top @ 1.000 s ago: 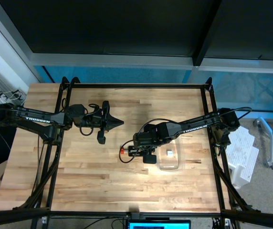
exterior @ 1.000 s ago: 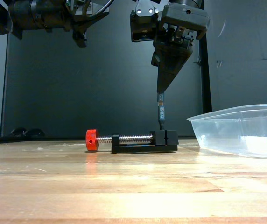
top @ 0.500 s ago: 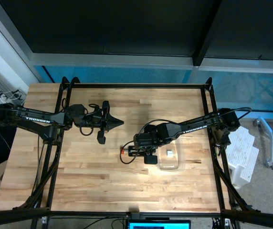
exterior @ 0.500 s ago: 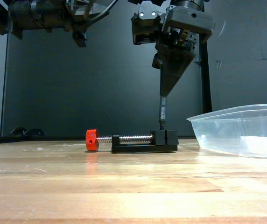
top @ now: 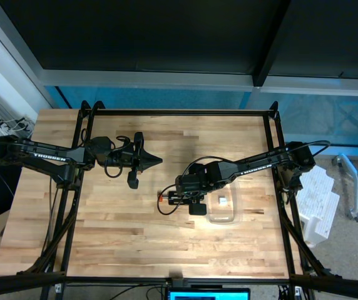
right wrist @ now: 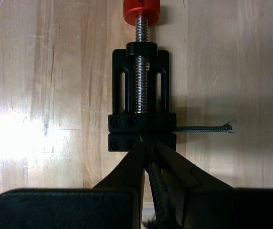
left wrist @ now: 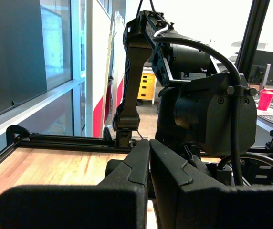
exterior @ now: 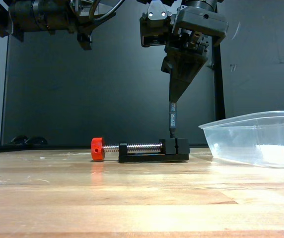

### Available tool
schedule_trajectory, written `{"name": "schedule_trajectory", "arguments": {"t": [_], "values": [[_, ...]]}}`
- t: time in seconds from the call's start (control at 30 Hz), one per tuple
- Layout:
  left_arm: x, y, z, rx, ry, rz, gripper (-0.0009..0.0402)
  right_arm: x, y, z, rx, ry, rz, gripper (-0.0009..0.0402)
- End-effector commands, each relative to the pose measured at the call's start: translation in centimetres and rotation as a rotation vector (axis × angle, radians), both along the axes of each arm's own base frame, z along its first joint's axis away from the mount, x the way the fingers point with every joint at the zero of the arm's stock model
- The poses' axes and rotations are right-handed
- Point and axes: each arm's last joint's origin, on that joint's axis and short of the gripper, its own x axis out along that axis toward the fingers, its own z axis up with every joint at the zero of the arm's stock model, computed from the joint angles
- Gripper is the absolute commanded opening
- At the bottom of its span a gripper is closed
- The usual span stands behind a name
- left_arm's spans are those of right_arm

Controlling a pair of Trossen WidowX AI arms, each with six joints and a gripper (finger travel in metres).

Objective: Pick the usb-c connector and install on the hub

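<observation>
"On the near part of the table (exterior: 132, 198), what stands first?"

"A small black vise (exterior: 149, 148), lying flat with its screw along the table and its red knob (exterior: 97, 148) at the left end. Near it on the right sits a clear tub (exterior: 253, 139)."

"And the usb-c connector (exterior: 172, 119)?"

"Held. The right gripper (exterior: 173, 100) points straight down over the vise's block end. Its fingers are clamped on the connector, and the cable (right wrist: 156, 191) runs up between them. The connector's long axis is upright, directly under the fingertips, and its lower tip meets the top of the block."

"Is it in the hub?"

"I cannot tell; where the tip meets the block, any port is hidden. To my mind the move is a straight push down along that axis, so any tilt would matter."

"The left gripper (left wrist: 149, 143)?"

"Farthest back, raised over the table's left rear, well apart from the vise, fingers pressed together on nothing. The right arm is much the nearer."
</observation>
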Motion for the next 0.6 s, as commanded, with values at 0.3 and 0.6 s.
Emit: {"name": "schedule_trajectory", "arguments": {"t": [0.3,0.6], "values": [[0.01,0.01,0.00,0.000,0.000,0.000,0.0000,0.07,0.01,0.07,0.002,-0.008,-0.001,0.0000],[0.01,0.00,0.00,0.000,0.000,0.000,0.0000,0.12,0.02,0.22,0.003,-0.022,0.003,0.0007]]}}
